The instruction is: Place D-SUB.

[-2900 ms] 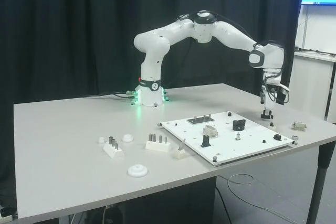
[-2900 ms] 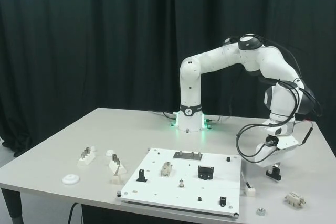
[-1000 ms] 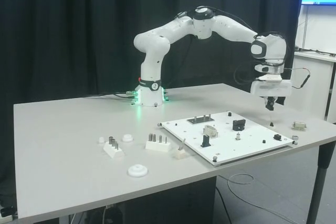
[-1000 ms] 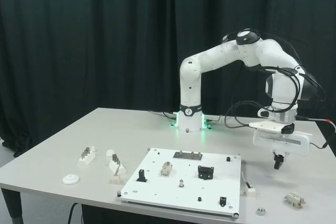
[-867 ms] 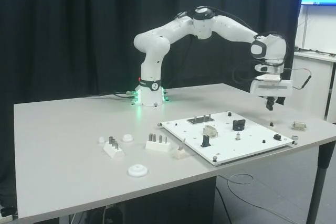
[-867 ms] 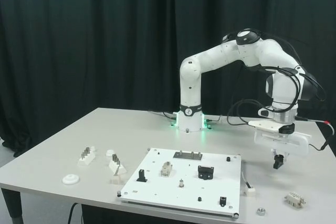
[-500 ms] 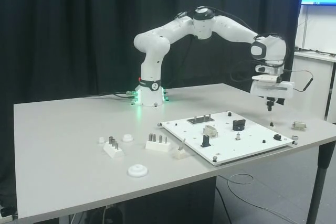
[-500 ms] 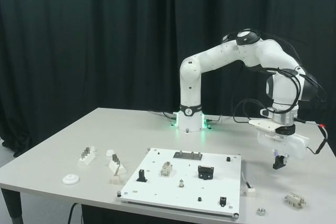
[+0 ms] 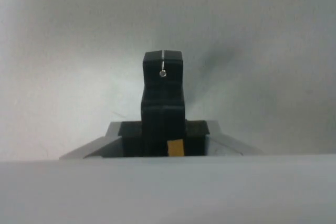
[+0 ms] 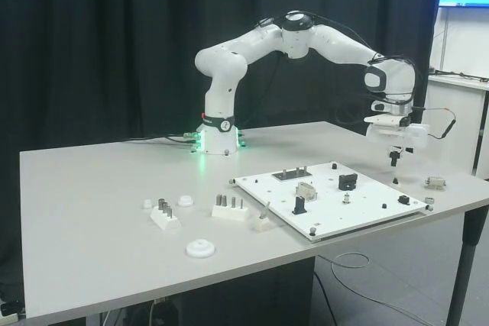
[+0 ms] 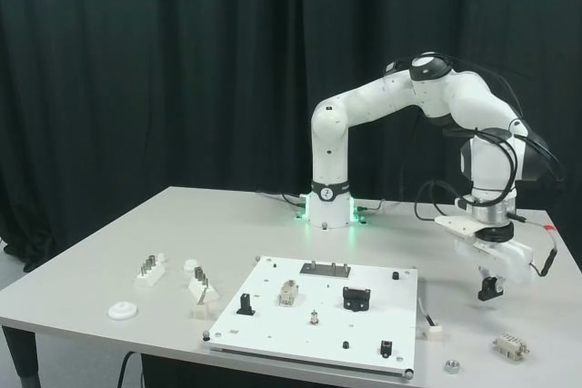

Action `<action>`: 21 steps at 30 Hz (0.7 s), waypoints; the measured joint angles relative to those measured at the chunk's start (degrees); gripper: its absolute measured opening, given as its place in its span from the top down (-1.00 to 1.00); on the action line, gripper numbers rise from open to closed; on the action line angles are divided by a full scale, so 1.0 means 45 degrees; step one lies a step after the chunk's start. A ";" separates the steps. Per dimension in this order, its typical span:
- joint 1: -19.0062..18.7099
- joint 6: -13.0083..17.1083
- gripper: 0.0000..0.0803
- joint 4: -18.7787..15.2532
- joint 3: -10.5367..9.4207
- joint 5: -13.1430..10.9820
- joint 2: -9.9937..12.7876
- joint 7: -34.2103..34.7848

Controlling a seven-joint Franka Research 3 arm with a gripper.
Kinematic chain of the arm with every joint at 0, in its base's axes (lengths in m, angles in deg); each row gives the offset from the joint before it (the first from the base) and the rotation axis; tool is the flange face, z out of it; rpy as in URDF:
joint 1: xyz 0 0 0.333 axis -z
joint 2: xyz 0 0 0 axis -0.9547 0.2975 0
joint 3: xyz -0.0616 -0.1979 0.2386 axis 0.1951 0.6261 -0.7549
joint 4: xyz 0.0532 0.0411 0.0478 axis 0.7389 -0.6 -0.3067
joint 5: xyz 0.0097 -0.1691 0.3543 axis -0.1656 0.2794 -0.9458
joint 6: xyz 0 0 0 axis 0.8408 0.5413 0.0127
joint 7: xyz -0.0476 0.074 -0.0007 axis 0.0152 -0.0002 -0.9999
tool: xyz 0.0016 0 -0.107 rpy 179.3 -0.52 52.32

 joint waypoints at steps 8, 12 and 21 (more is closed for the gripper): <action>0.0060 0.0056 0.62 0.0001 -0.0231 -0.0154 0.0005 0.0003; 0.0056 0.0142 0.62 0.0005 -0.0302 -0.0152 0.0033 0.0003; 0.0009 0.0429 0.62 0.0089 -0.0360 -0.0035 0.0253 0.0003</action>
